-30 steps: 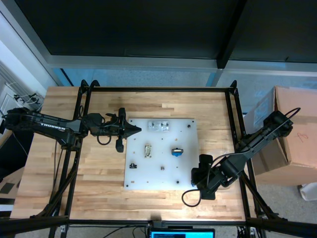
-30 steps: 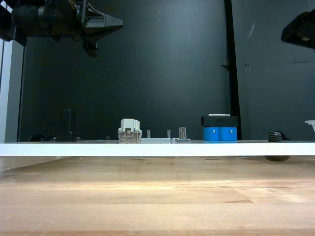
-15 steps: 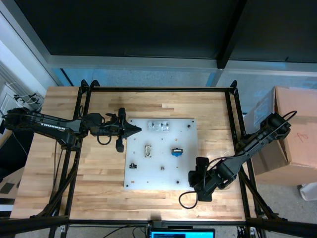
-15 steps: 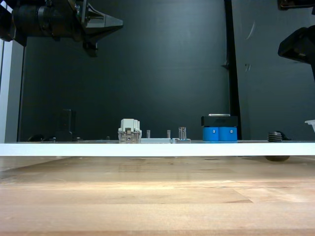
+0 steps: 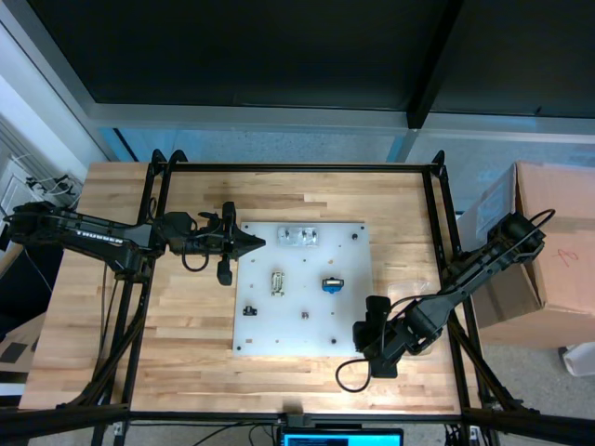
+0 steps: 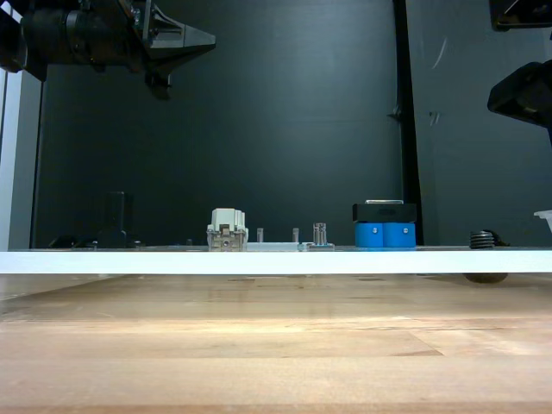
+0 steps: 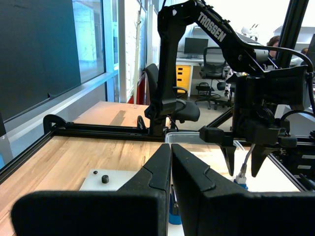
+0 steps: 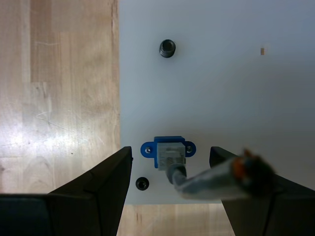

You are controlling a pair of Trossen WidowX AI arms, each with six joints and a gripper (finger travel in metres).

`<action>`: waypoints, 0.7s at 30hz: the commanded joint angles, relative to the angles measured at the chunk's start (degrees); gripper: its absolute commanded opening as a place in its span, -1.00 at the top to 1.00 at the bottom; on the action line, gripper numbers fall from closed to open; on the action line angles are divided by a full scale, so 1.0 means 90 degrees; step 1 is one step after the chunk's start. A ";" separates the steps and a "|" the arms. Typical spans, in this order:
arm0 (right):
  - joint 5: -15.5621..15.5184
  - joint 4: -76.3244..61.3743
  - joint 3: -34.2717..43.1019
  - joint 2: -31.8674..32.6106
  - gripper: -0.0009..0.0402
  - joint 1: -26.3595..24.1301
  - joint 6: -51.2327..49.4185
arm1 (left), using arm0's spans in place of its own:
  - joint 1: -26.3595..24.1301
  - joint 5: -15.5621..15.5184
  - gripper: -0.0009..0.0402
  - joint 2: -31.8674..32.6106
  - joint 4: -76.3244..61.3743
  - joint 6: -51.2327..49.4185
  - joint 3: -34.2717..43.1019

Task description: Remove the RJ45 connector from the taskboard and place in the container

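Hanging over the near right corner of the taskboard (image 5: 270,330), the right gripper (image 8: 171,147) points straight down with its fingers (image 8: 98,191) spread wide and nothing clamped between them. Directly beneath it, in the gap between those fingers, the RJ45 connector (image 8: 170,157) sits in its blue mount (image 8: 147,149) on the board, to all appearance fully in. Its long axis stands upright out of the board, along the gripper's own line. Its grey cable (image 8: 206,184) climbs from it and bends off toward one finger. Seen from the left wrist, the cable passes between the fingertips while the plug lies lower. The coming move therefore looks like a straight descent, then a squeeze across the plug. The right arm is much the nearer. The left gripper (image 5: 253,243) has its fingers pressed together on nothing, and is held high at the board's left edge, pointing across it, well apart from the connector. Which object is the container I cannot tell.
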 commanded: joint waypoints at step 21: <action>0.0005 -0.0015 -0.0007 -0.0053 0.80 0.0000 -0.0019 | 0.0002 0.0000 0.96 0.0000 0.0000 0.0000 0.0002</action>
